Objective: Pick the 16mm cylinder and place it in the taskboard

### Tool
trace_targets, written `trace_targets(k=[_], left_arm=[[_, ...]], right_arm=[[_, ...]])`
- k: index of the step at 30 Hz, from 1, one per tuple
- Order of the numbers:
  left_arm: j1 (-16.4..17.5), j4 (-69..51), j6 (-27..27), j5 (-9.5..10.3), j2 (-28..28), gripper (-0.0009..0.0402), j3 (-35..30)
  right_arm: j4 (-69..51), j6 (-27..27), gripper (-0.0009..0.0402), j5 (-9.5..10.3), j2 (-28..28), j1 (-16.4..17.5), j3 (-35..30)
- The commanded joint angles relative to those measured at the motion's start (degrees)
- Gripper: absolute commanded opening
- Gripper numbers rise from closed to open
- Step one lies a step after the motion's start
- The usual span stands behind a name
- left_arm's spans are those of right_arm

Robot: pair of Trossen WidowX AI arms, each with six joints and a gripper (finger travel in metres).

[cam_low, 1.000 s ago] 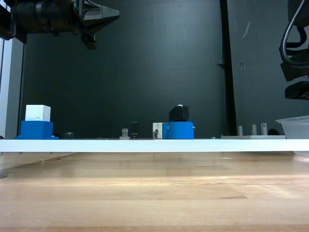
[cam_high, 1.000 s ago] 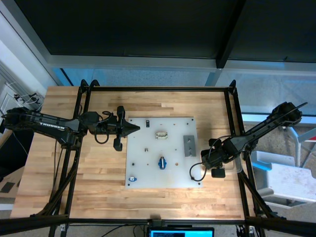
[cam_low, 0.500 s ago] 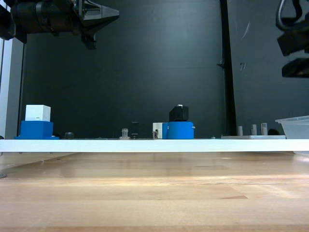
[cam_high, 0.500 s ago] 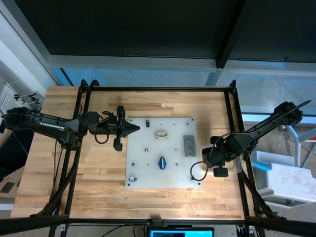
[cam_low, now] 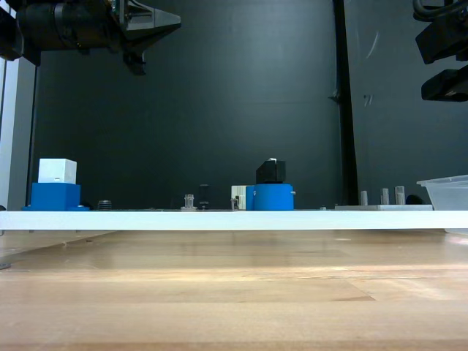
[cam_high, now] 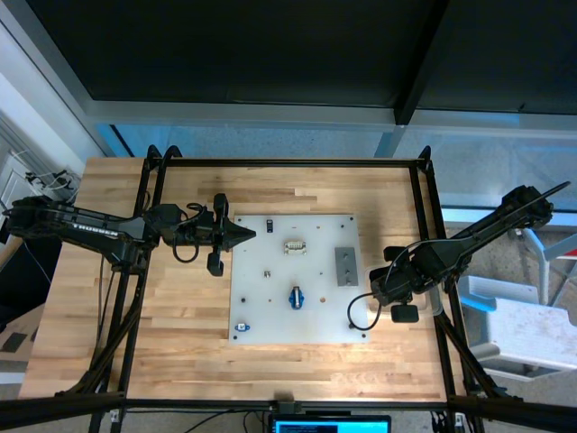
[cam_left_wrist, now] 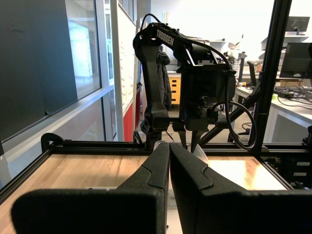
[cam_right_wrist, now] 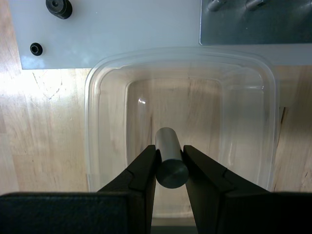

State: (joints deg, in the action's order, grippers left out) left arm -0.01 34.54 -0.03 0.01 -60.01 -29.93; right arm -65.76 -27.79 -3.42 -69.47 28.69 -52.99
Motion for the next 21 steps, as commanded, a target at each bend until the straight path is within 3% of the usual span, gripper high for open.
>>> trace_targets(k=[1,8,21], left_arm=[[0.0,0.0,0.0,0.00,0.0,0.0000,0.0],[0.0,0.0,0.0,0.00,0.0,0.0000,0.0],[0.0,0.0,0.0,0.00,0.0,0.0000,0.0]], right_arm=[[0.0,-0.1,0.0002,-0.02,0.0,0.0,0.0],[0.0,-0.1,0.0002,0.02,-0.4,-0.6,-1.0],[0.2,2.8,0.0002,-0.07,-6.4,-5.8,-7.3]])
